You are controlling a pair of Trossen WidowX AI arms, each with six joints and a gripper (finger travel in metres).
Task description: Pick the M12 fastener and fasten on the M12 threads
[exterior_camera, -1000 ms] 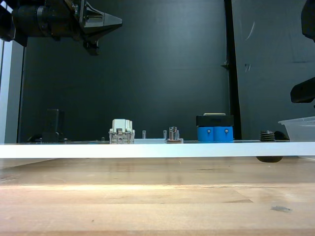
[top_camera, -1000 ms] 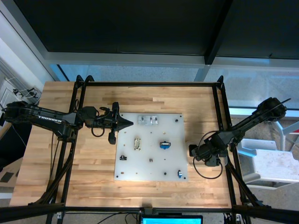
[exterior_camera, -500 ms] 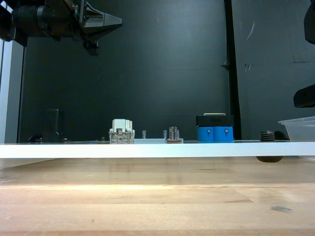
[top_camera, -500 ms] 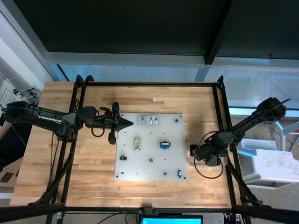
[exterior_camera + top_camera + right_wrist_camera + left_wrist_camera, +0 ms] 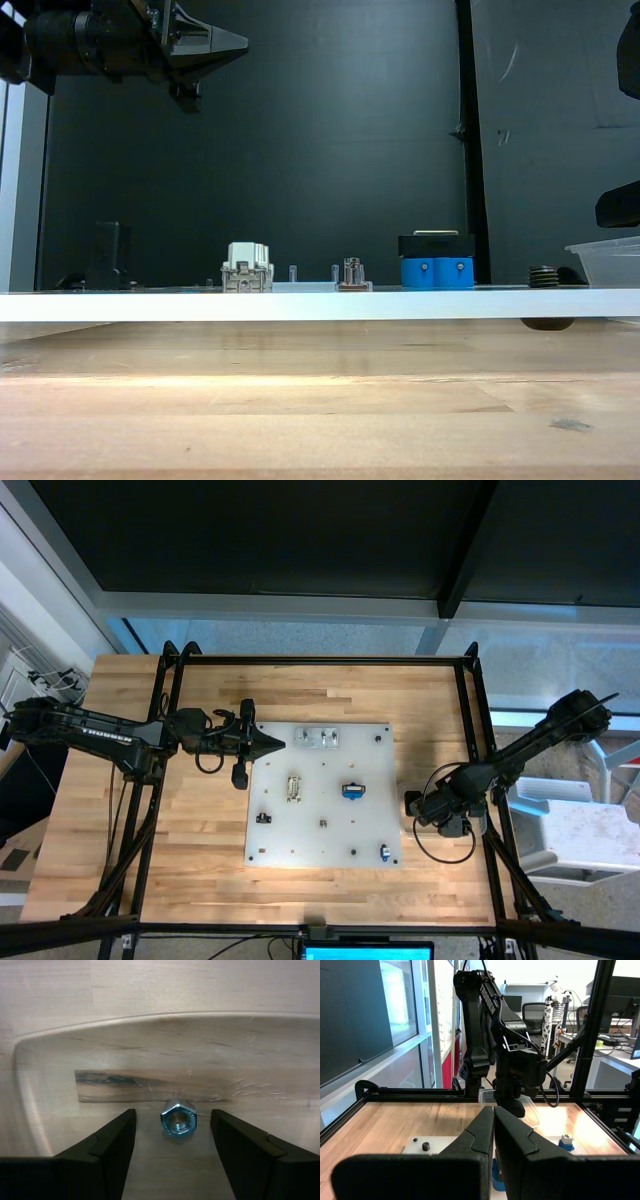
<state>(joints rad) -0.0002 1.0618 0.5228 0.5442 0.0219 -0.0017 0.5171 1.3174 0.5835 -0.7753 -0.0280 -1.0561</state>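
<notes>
- From above, the right gripper (image 5: 415,805) hung just off the white board's (image 5: 300,830) right edge. Its dark body covered whatever lay under it there.
- The clear tray (image 5: 60,1060) beside that edge was hard to make out against the wood from above.
- At table height the tray's rim ran out of the frame past the board's right end. Only a dark piece of the right arm (image 5: 620,205) showed above it, also cut off.
- The M12 nut (image 5: 178,1118) appeared through the right wrist camera alone. It was a small silver hexagon lying flat, bore upward, on the tray's floor, off the board.
- The same camera showed the right gripper spread wide, with one finger (image 5: 107,1155) on each side of the nut and apart from it.
- The ribbed black stud (image 5: 543,275) stood bare near the board's near right edge. Its ribs were plain at table height; from above it was no more than a dark dot.
- The left gripper (image 5: 280,745) hung high over the board's left edge, pointing inward. Its own camera showed its fingers (image 5: 470,1145) pressed together into a narrow wedge.
- Between the two grippers the board carried only low pieces, among them a blue connector (image 5: 351,790) near its middle.
- The tray's wall curved round well beyond the nut, and open floor lay outside both fingers.
</notes>
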